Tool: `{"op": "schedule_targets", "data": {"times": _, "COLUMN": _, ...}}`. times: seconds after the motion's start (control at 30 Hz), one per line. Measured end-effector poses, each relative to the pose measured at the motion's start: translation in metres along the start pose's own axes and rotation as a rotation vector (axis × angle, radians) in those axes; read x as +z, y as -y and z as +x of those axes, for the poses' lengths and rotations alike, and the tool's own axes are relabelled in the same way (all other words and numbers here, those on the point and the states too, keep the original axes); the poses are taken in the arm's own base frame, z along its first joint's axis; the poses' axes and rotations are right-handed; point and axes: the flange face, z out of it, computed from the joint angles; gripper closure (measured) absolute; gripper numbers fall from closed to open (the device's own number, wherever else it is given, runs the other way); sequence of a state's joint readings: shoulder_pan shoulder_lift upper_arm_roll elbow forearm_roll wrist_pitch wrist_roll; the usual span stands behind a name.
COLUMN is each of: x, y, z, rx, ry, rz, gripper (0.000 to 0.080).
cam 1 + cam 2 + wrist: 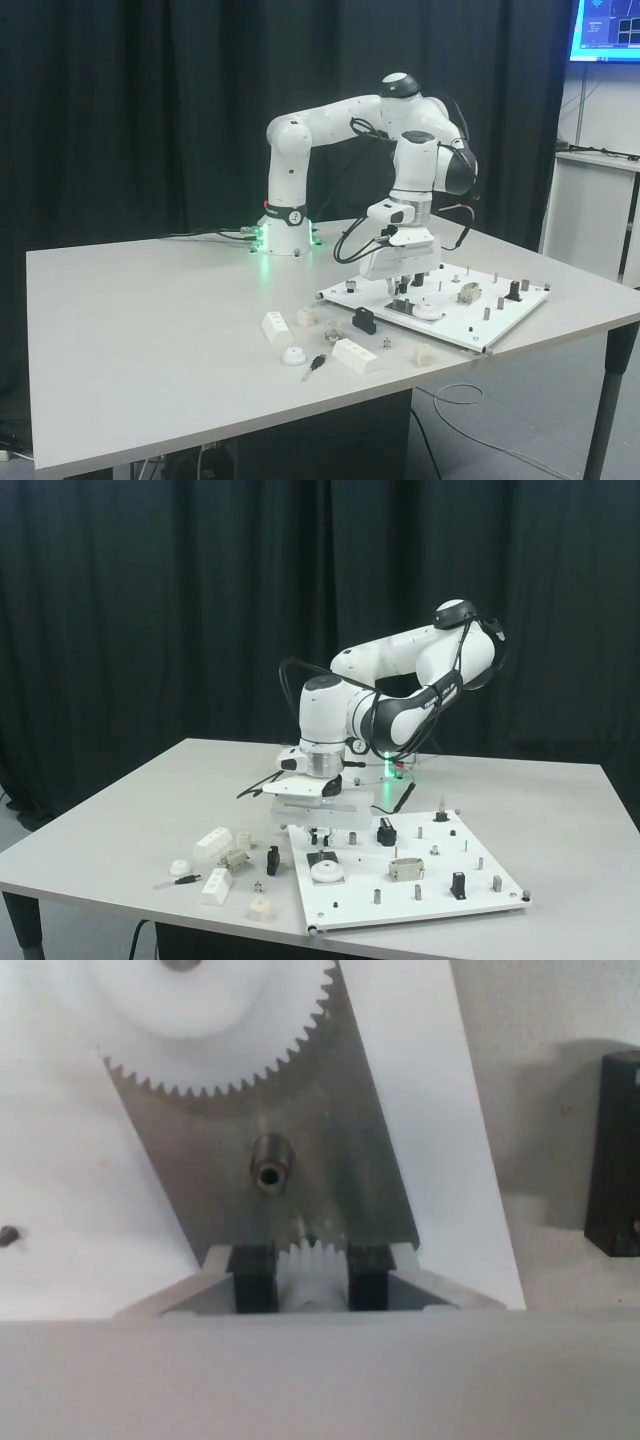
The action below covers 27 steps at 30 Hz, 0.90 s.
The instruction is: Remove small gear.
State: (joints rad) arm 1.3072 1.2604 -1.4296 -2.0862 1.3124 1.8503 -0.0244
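Observation:
The small white gear point(313, 1268) sits between the two black finger pads point(255, 1278) of my gripper point(313, 1282), which is shut on it. Beneath it lies a grey metal plate point(335, 1175) with a bare metal peg point(270, 1165); the gear is clear of that peg. A large white gear point(200, 1020) stays on the plate past the peg. In the room views the gripper point(403, 287) point(318, 832) hangs just over the white assembly board point(505, 318) point(405, 908), near its large gear point(430, 310) point(326, 872).
A black block point(615, 1155) stands beside the board's edge. Several pegs and black fixtures stand on the board point(458, 883). Loose parts lie on the grey table beside the board: white blocks point(277, 325) point(357, 355), a white wheel point(293, 356), a black piece point(364, 320).

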Motion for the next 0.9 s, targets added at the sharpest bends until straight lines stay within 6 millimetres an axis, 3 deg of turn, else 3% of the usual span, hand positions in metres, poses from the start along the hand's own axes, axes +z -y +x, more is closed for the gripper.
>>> {"op": "schedule_targets", "data": {"times": 0.63, "x": 0.0, "y": -0.001, "z": 0.0, "rx": -0.026, "ry": 0.002, "rz": 0.004, "gripper": 0.0656}}
{"op": "schedule_targets", "data": {"times": 0.9, "x": -0.012, "y": -0.004, "z": 0.004, "rx": -0.033, "ry": -0.002, "rz": 0.016, "gripper": 0.0656}}
